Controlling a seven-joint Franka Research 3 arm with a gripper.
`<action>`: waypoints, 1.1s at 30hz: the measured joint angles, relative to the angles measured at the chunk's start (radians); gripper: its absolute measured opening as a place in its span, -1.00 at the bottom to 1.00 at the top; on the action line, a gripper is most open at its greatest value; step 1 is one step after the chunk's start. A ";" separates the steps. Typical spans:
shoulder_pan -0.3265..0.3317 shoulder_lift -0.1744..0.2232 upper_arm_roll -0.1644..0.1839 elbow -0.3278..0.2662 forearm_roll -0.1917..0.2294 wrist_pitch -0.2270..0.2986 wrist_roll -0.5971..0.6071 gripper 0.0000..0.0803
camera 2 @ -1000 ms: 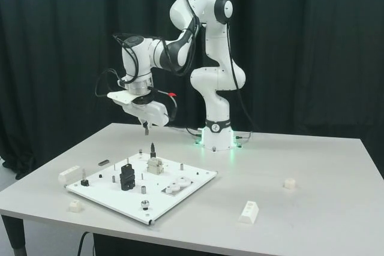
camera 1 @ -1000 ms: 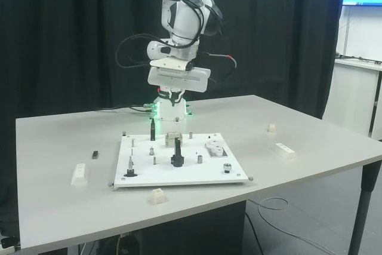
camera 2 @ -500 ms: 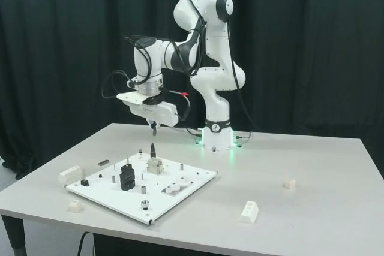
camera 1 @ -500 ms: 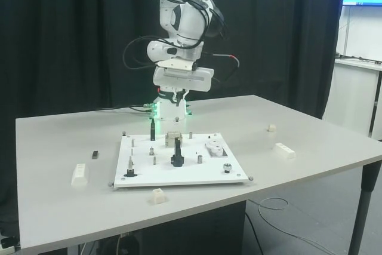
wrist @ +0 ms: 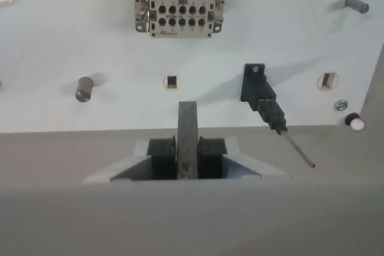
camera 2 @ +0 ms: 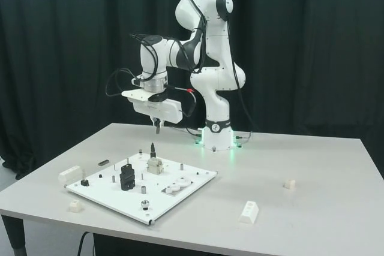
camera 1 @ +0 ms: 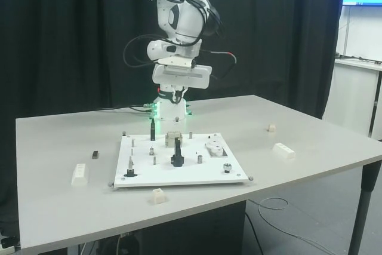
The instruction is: Insert square peg 3.
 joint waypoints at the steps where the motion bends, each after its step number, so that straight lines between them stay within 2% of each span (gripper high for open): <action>1: 0.000 -0.005 -0.001 -0.006 -0.004 0.004 0.000 -0.81; 11: -0.026 -0.031 -0.003 -0.051 -0.024 0.045 0.000 -0.81; 27: -0.052 -0.036 -0.008 -0.084 -0.022 0.083 -0.044 -0.81; 33: -0.051 -0.036 -0.008 -0.098 -0.006 0.089 -0.044 -0.81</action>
